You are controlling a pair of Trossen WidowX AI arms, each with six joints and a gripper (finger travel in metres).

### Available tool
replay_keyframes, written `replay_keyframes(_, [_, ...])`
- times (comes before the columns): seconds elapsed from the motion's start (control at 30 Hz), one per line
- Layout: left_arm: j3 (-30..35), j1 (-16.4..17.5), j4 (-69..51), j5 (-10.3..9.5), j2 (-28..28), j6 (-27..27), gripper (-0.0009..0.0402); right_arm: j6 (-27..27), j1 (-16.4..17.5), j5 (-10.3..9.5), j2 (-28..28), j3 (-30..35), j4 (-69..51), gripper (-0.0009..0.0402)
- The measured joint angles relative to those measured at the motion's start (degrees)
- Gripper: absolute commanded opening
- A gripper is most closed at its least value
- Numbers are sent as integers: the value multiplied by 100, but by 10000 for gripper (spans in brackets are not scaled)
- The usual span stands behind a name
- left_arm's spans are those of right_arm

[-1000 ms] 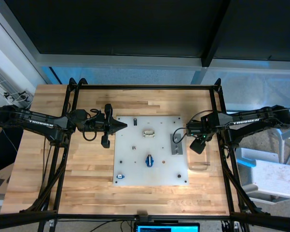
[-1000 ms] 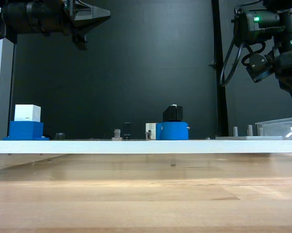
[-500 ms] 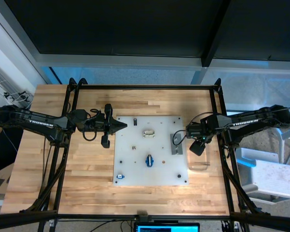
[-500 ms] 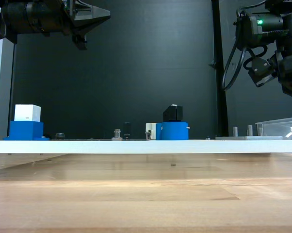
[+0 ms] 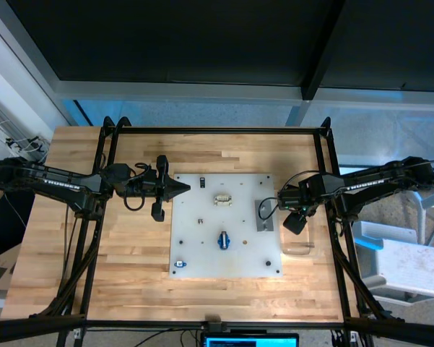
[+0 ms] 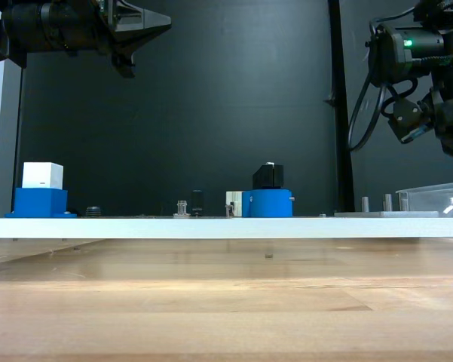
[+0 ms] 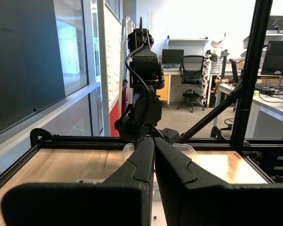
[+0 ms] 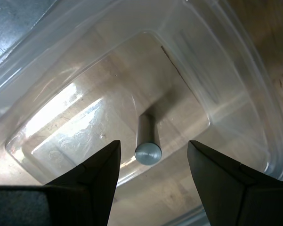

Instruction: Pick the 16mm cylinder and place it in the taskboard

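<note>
Right pincer (image 8: 153, 149) shifted further over clear tray (image 8: 235, 94); I see it wide, flanking 16mm cylinder (image 8: 148, 134) lying inside. Left pincer (image 7: 154, 143) closed, high at taskboard (image 5: 202, 246) edge. Wooden desk (image 5: 130, 275); office beyond.

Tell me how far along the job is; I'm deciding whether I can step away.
Nothing is finished yet: the 16mm cylinder sits ungripped in the clear tray. In hand: the right gripper hovers open over the tray, lined up on the cylinder. Left to do: close, lift, carry it to the taskboard and place it. The left gripper is parked shut, high above the board's left edge.
</note>
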Motion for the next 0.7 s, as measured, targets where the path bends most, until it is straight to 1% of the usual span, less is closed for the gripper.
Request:
replay_keyframes(0.37, [-2,0,0,0,0,0,0,33,37,2,2,-260,304,197])
replay_keyframes(0.7, [0,0,0,0,-2,0,0,26,57,2,2,-286,319,196])
